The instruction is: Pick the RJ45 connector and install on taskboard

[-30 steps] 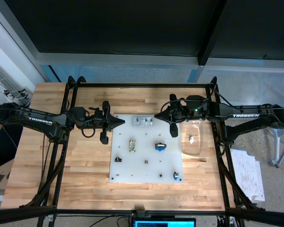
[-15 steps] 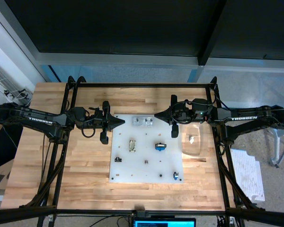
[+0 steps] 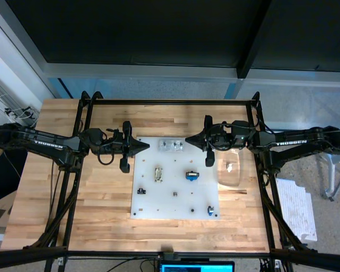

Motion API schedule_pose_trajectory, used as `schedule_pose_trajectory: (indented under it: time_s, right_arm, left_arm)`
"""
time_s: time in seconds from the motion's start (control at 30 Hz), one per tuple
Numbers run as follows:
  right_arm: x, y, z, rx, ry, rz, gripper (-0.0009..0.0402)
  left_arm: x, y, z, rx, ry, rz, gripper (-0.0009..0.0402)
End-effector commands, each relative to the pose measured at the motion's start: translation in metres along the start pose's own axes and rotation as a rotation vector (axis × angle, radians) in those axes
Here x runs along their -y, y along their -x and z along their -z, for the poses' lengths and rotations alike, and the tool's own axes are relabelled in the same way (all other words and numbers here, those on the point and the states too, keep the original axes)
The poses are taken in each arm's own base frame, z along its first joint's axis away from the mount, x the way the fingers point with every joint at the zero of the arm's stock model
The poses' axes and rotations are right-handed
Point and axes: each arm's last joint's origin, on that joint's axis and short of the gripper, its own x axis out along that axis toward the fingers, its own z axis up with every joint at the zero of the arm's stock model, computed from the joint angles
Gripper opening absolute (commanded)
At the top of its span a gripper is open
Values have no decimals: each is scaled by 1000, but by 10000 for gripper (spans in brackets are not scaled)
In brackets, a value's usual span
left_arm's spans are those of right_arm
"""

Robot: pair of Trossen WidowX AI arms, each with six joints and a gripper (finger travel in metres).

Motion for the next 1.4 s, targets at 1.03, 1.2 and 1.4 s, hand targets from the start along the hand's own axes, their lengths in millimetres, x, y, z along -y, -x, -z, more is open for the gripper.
schedule_pose_trajectory:
  time_s: [1.03, 1.2, 1.4]
  right_arm:
    - [-4, 1, 6, 12, -23, -19, 0]
    - [-4, 1, 6, 12, -23, -19, 0]
    - [-4, 1, 7, 11, -23, -19, 0]
  left_arm:
    - [0, 0, 0, 0, 0, 0, 0]
    - [0, 0, 0, 0, 0, 0, 0]
    - [0, 0, 0, 0, 0, 0, 0]
